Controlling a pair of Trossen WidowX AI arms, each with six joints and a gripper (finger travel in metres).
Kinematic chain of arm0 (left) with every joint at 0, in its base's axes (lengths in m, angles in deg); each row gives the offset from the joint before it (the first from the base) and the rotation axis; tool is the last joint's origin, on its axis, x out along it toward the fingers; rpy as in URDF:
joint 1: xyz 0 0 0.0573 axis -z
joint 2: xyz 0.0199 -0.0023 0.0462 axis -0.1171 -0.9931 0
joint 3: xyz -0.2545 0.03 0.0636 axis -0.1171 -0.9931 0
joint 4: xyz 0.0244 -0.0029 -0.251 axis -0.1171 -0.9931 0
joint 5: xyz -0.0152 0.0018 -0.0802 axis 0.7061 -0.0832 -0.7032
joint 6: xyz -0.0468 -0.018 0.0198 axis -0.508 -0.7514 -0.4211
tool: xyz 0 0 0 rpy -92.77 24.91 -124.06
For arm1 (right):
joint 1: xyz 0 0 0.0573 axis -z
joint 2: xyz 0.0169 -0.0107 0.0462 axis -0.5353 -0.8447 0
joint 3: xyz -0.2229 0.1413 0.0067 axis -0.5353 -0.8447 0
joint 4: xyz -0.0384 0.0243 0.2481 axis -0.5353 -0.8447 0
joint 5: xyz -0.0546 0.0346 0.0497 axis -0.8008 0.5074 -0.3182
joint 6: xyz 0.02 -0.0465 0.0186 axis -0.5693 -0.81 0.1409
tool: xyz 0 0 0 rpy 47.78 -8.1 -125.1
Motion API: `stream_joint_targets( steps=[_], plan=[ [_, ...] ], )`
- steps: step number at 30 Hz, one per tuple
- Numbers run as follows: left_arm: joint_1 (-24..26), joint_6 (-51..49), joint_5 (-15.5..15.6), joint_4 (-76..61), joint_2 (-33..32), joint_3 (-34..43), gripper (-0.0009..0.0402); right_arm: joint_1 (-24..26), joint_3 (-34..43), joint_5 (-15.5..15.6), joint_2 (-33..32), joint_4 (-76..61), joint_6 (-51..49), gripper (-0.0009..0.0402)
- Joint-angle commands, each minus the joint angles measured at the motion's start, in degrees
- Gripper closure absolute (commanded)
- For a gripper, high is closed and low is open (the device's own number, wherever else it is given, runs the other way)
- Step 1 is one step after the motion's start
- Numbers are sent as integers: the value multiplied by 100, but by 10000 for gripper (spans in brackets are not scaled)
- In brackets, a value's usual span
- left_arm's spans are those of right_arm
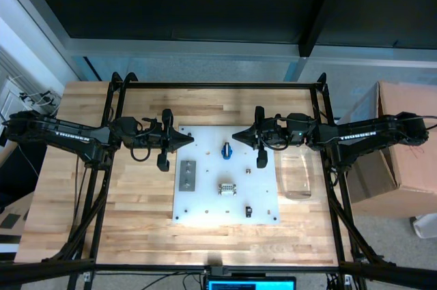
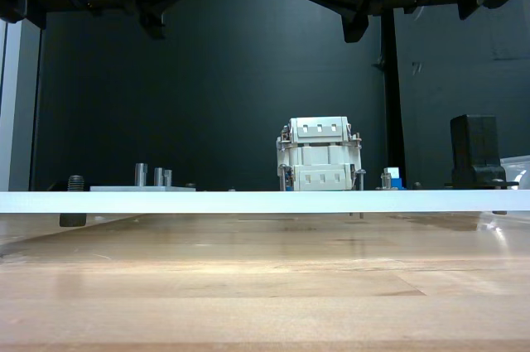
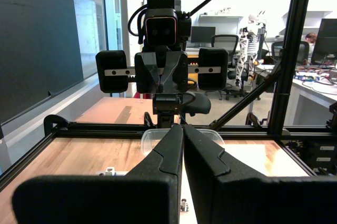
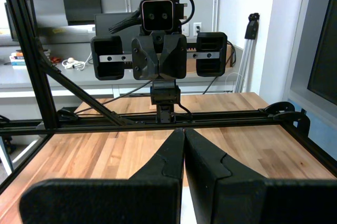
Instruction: Remove the HAN10E connector from the taskboard and place in the container
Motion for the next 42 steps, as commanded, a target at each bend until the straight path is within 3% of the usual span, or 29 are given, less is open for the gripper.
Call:
stream_joint_targets(
  steps=[1,32,35,42],
  plan=[
    [-4,2,0,0,0,2,393,0,0,-2,-2,2,0,393],
    [-2,2,0,0,0,2,393,-17,9,61,-2,-48,225,393],
    [-2,2,0,0,0,2,393,-61,273,208,-2,-822,295,393],
    [-2,2,0,0,0,2,393,-459,1532,-94,-343,-3683,417,393]
  ],
)
